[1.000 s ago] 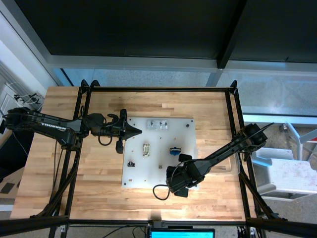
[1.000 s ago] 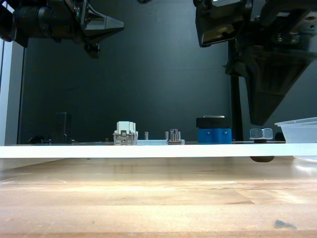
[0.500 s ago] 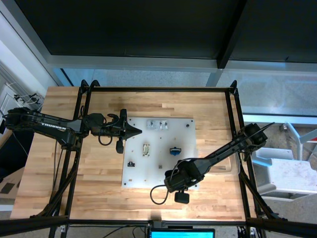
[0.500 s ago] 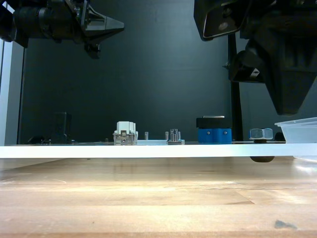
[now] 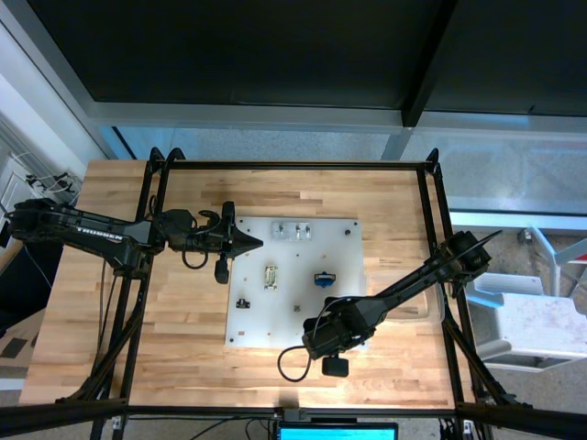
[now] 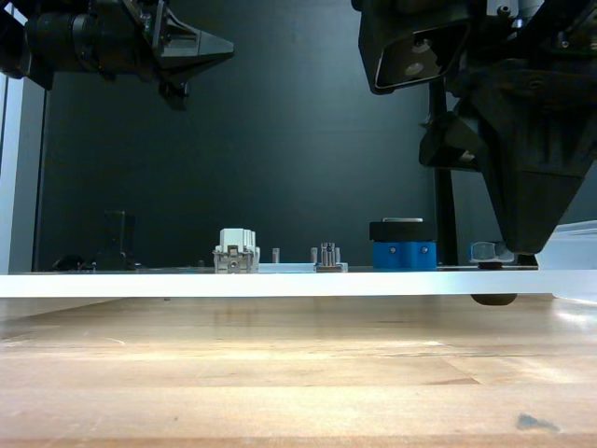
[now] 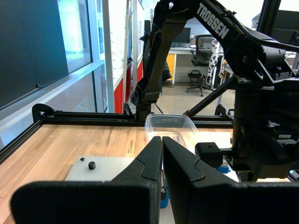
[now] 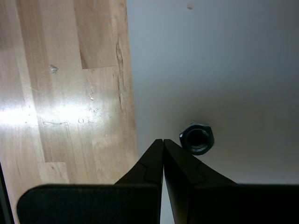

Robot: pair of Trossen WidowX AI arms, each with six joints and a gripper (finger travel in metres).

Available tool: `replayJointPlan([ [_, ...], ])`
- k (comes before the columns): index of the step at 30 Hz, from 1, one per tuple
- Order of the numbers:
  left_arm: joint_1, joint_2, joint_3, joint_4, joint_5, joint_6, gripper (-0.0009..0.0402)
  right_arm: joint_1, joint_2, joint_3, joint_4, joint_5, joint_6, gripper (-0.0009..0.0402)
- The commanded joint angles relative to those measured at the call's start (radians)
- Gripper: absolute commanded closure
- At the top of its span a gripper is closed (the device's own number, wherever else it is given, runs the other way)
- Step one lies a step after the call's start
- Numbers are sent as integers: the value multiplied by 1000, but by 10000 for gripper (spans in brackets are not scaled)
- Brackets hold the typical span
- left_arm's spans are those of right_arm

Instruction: Unfasten the M12 fastener and place in the container

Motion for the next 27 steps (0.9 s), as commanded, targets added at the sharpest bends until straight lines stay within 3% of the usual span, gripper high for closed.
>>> replayJointPlan([
  [1, 0, 0, 0, 0, 0, 0, 393, -1, 1, -3, -10, 19, 3, 393],
  [12, 0, 0, 0, 0, 0, 0, 393, -2, 1, -3, -21, 32, 1, 393],
  [14, 0, 0, 0, 0, 0, 0, 393, -2, -2, -3, -53, 87, 6, 393],
  [17, 0, 0, 0, 0, 0, 0, 393, -1, -6, 11, -144, 243, 56, 393],
  [19, 0, 0, 0, 0, 0, 0, 393, -1, -11, 21, -185, 308, 81, 393],
  [21, 0, 0, 0, 0, 0, 0, 393, -1, -19, 23, -194, 317, 83, 393],
  [27, 0, 0, 0, 0, 0, 0, 393, 1, -30, 23, -195, 298, 96, 393],
])
